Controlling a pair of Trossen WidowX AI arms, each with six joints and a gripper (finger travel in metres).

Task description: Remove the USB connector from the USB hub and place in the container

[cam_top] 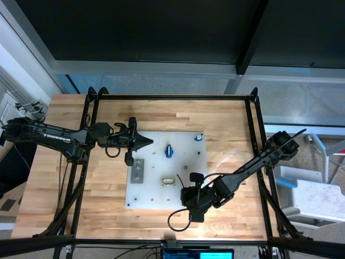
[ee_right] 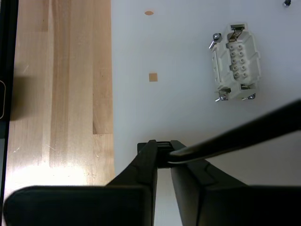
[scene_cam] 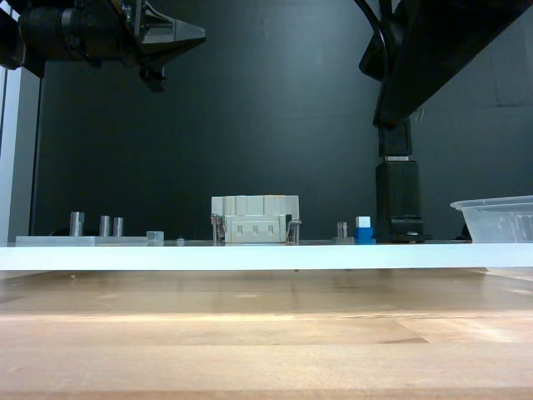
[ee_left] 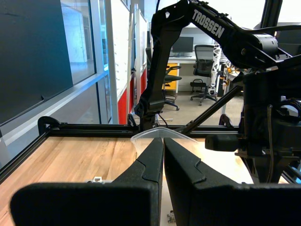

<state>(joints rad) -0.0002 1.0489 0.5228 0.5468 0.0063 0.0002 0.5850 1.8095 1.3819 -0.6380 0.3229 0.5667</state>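
The USB connector (ee_right: 235, 135) is pinched at its plug by the right gripper (ee_right: 162, 157) low over the near edge of the white board (cam_top: 156, 162), the container (scene_cam: 497, 221) is set off to that gripper's right, and the left gripper (cam_top: 149, 141), pressed together, is parked high and farther away.
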